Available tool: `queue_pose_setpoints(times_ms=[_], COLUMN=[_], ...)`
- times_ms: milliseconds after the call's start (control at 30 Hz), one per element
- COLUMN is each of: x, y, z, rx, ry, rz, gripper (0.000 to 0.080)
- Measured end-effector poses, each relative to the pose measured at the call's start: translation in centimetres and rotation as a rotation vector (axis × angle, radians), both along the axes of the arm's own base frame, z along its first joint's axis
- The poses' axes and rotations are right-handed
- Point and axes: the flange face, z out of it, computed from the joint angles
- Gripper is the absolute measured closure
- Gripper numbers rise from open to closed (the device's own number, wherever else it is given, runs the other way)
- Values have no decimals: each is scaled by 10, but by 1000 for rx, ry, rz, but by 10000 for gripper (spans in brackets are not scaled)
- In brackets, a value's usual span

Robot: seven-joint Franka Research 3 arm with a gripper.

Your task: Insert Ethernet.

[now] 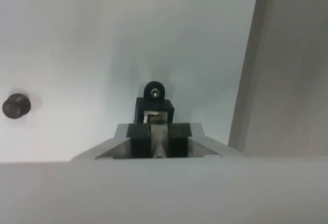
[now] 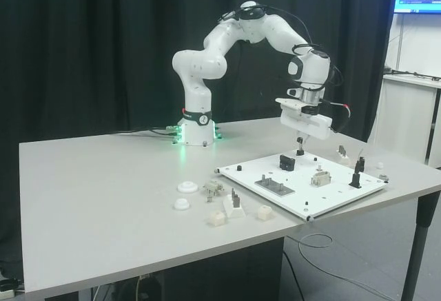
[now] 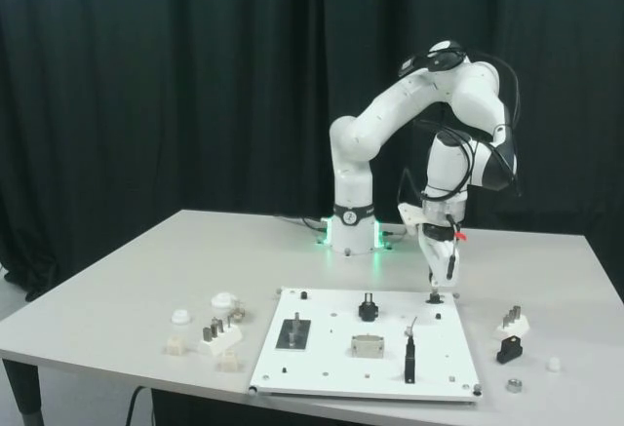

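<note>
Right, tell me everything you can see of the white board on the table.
The white board is a flat, thin square plate lying level on the grey table, in front of the arm's base near the table's front edge. Small black studs mark its corners and edges. Several fixtures stand on it: a grey plate with a post, a black mount and an upright black piece. The pincer hangs above its far edge.

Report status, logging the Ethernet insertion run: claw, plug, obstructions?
Claw shut on a small plug-like part, hanging over the white board's far edge. Black fixture directly below. Nothing seen in the way.
</note>
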Motion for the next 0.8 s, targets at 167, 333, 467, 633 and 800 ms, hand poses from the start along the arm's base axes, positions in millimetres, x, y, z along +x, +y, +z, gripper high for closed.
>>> queue_pose_setpoints(times_ms=[167, 333, 467, 633, 800], x=[-1, -2, -3, -4, -4], y=[1, 2, 2, 3, 3], z=[0, 0, 0, 0, 0], rx=[-2, -5, -7, -7, -3], ry=[-8, -17, -21, -22, -22], rz=[4, 9, 12, 14, 12], gripper=[738, 738, 738, 738, 738])
